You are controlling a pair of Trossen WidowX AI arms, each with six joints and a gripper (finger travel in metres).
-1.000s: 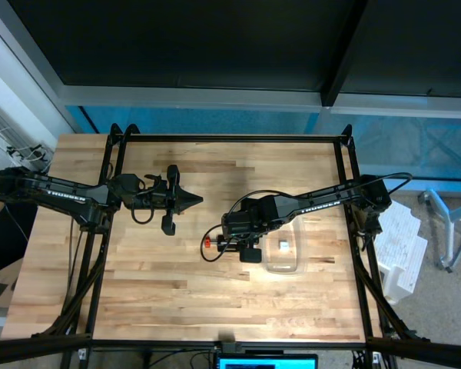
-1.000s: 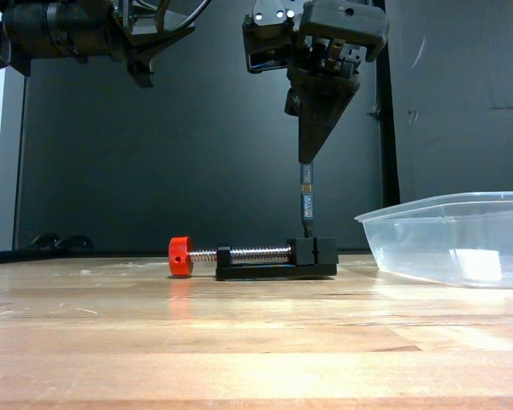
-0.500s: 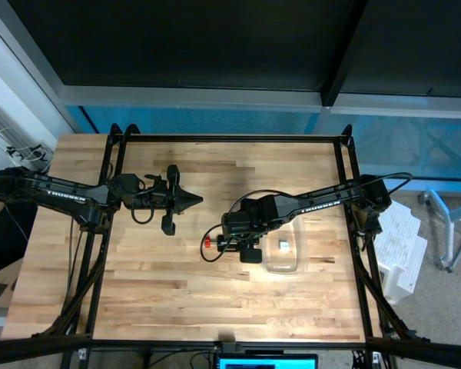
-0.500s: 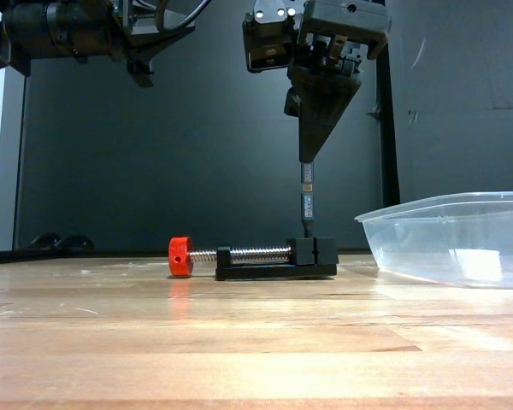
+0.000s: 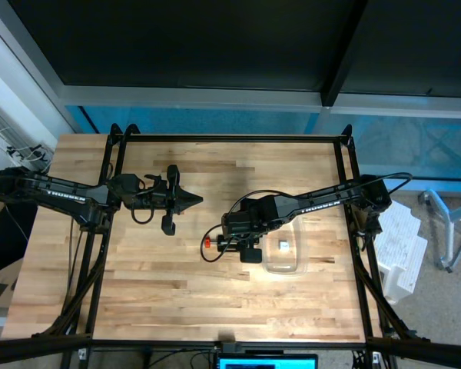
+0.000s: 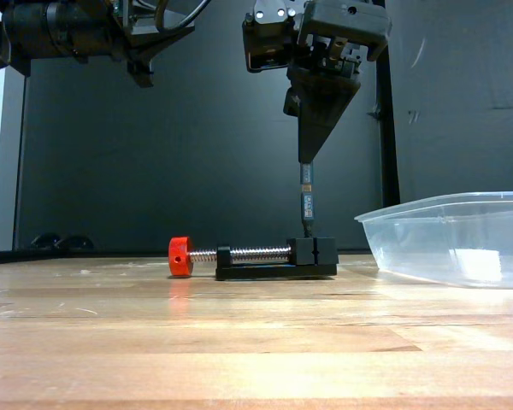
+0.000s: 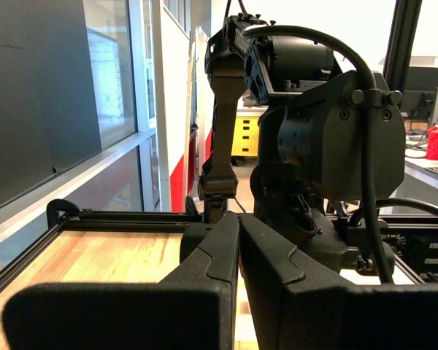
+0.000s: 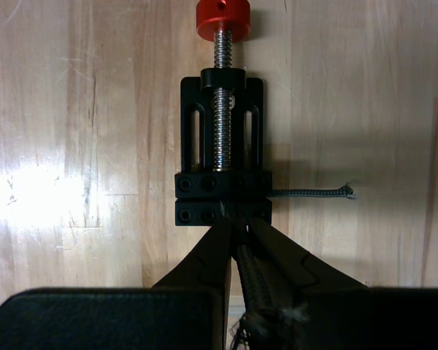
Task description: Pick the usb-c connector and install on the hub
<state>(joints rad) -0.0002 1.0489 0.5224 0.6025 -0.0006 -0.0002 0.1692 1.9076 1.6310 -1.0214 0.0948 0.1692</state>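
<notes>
Pick done, insert underway: R gripper clamped on usb-c connector, held upright w/ tip meeting top of black clamp (seating depth not discernible), release not yet done; L gripper closed, empty, aloft, well apart.

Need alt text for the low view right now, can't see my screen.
The right gripper holds the usb-c connector upright, its lower end meeting the black clamp with a red knob; whether it is seated cannot be told. The left gripper hangs high at the left, and a clear plastic tub stands on the right.
</notes>
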